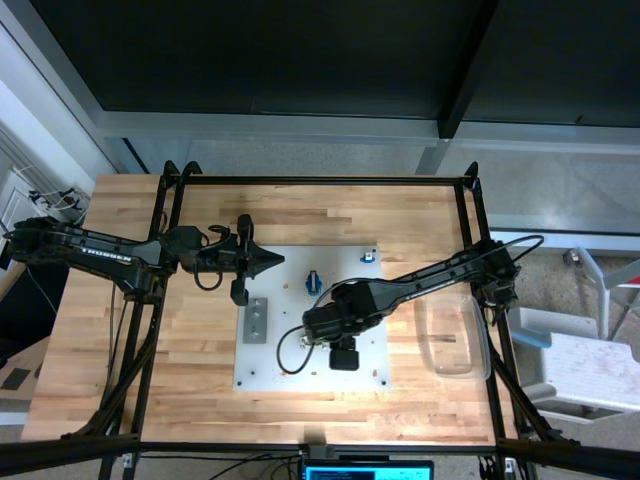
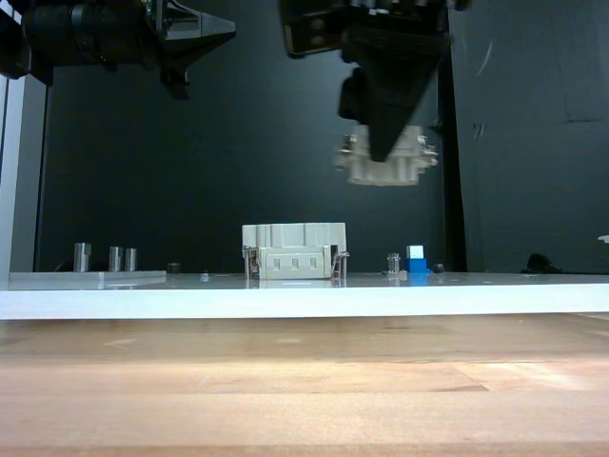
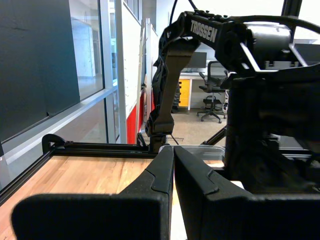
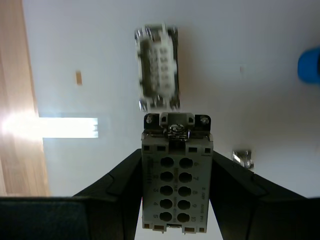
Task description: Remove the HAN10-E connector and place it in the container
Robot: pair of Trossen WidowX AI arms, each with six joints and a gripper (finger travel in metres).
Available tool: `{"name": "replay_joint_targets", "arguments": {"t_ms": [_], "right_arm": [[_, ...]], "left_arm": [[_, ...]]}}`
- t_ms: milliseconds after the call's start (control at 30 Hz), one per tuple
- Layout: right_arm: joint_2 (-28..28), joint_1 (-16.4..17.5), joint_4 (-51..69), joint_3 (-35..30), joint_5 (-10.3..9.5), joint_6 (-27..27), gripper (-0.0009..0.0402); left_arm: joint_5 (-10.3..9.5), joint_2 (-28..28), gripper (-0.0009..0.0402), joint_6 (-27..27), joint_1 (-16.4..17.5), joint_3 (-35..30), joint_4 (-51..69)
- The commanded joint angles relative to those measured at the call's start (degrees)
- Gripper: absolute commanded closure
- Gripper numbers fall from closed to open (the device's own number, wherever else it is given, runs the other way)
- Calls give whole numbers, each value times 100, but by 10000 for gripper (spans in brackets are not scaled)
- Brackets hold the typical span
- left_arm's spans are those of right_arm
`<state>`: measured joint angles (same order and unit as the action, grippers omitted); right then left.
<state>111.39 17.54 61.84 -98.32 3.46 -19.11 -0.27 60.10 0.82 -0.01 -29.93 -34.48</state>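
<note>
Left claw (image 1: 266, 262): black fingers pressed together, nothing held. It hangs over the far-left corner of the flat white rectangular board (image 1: 370, 345). Not in play.

Right claw (image 1: 343, 356): over the board's middle, clamped on the small grey-beige rectangular HAN10-E connector (image 4: 177, 175), one finger on each long side. The connector hangs clear above the board. It is off the matching grey-beige base housing (image 2: 293, 251), which sits on the board below it and to its left in the low view. Long axes of the two are parallel.

Clear plastic rectangular container (image 1: 452, 340): on the wooden bench (image 1: 150, 400) just off the board's right edge, looks empty. It lies to the right of the right claw, past the board edge, with its long axis running near-to-far. The right arm is much the nearer and has the part.

My read: extraction is done. Next is a sideways carry to the right, then lower inside the rim and release.
</note>
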Motion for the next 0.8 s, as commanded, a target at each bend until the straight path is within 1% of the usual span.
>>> {"name": "replay_joint_targets", "arguments": {"t_ms": [33, 267, 400, 467, 533, 567, 800], "right_arm": [[-398, 48, -138, 520, 9, -28, 373], [-1322, 190, -302, 1626, 11, -179, 373], [-1759, 280, -313, 2146, 50, -313, 373], [-1967, 337, -315, 2380, 63, -321, 373], [-2146, 389, -317, 2590, 70, -407, 373], [-2223, 407, -315, 2686, 109, -459, 373], [-2791, 568, -308, 3283, 149, -719, 373]], "left_arm": [[2, 0, 393, -2, 2, -2, -2], [0, 0, 393, -2, 0, -2, -2], [0, 0, 393, -2, 0, -2, -2], [2, 0, 393, -2, 2, -2, -2], [0, 0, 393, -2, 2, -2, -2], [0, 0, 393, -2, 2, -2, -2], [0, 0, 393, -2, 2, -2, -2]]}}
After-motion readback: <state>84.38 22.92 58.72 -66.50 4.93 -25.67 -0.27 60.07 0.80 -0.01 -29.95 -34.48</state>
